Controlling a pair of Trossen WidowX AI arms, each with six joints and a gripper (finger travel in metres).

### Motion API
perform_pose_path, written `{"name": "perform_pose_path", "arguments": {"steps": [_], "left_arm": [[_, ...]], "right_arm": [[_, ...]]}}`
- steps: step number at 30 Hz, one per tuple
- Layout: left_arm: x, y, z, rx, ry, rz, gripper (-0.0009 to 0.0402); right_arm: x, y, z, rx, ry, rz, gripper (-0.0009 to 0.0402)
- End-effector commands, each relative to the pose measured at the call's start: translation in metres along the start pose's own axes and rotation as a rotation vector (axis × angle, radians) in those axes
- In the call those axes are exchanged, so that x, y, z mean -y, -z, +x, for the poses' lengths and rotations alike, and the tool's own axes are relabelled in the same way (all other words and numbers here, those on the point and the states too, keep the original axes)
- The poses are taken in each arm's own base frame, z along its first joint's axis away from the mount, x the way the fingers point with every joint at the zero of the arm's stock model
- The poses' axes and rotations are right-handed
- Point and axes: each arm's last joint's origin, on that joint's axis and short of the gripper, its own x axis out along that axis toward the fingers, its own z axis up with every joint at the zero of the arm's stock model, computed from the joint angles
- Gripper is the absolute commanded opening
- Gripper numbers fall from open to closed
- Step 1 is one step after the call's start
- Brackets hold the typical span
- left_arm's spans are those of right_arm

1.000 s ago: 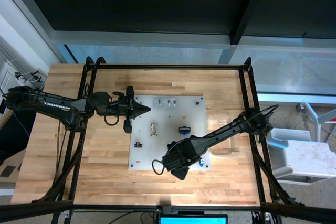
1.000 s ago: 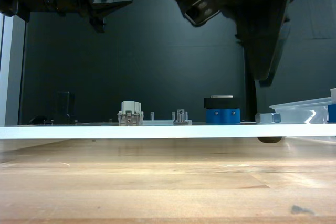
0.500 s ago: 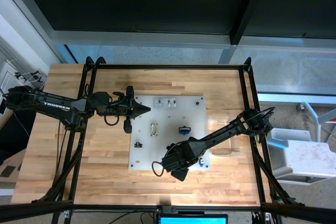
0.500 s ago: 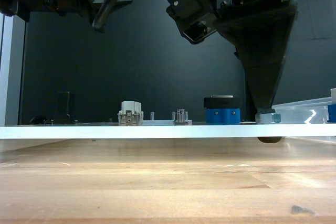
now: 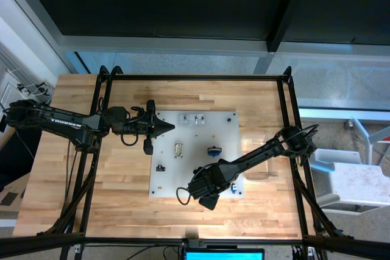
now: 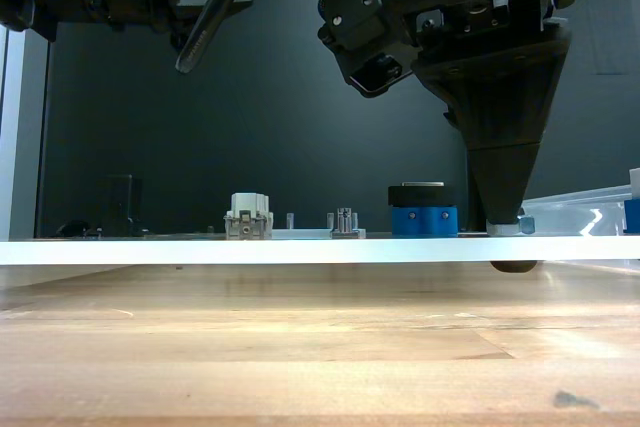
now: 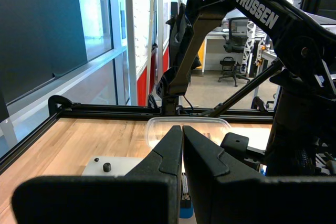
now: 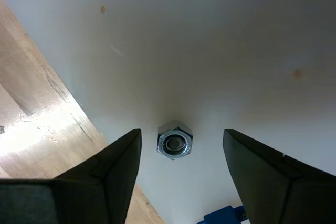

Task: Unfasten the M12 fastener and place in the container

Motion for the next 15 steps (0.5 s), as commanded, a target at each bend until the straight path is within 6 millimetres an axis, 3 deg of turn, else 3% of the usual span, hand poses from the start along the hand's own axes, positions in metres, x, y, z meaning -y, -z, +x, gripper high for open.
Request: {"name": "perform_pose_path", "arguments": {"steps": [1,15], "left_arm": [[-0.0001,0.0,0.0001,0.0,0.0,0.0,0.0],[0.0,0.0,0.0001,0.0,0.0,0.0,0.0]], "right_arm": [[0.0003,0.0003,0.0012,0.001,-0.001,-0.003,0.0191],[0.0002,0.0003,0.0032,-0.002,-0.011,-0.019,0.0138]]}}
